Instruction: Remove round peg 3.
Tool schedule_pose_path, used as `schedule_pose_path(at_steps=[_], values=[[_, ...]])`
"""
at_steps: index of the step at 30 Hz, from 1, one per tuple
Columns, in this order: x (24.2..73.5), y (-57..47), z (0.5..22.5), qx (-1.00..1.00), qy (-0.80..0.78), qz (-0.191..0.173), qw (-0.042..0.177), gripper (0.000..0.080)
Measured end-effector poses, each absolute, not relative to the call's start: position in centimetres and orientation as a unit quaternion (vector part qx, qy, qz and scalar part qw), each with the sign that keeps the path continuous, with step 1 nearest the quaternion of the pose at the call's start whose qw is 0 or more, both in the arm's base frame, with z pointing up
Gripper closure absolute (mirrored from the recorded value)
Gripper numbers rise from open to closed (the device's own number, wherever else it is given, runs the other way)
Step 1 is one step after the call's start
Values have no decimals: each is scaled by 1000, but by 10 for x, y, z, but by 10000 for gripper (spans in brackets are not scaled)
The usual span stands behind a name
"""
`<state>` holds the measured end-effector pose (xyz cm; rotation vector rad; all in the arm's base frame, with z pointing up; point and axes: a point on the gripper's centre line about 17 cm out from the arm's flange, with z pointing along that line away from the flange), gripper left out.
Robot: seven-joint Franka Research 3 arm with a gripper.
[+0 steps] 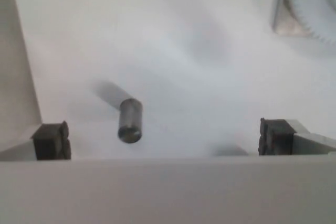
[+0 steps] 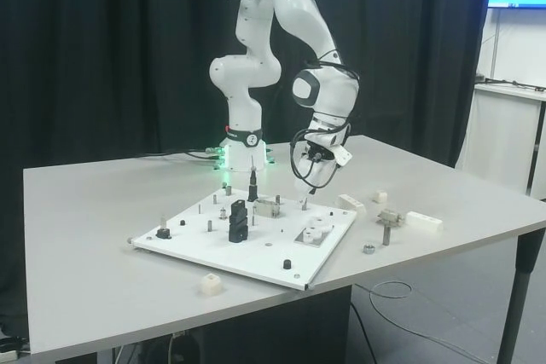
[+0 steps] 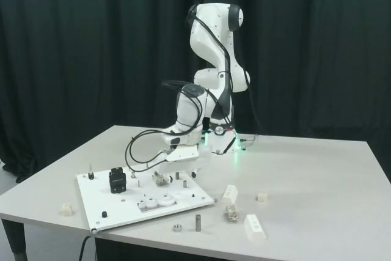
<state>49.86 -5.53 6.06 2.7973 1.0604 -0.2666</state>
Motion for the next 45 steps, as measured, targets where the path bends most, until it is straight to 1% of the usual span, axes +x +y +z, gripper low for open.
schedule_pose_path(at_steps=[27,45], values=[[480,-41,34,928,364,-60,62,3],[478,-43,27,929,362,-43,63,3]])
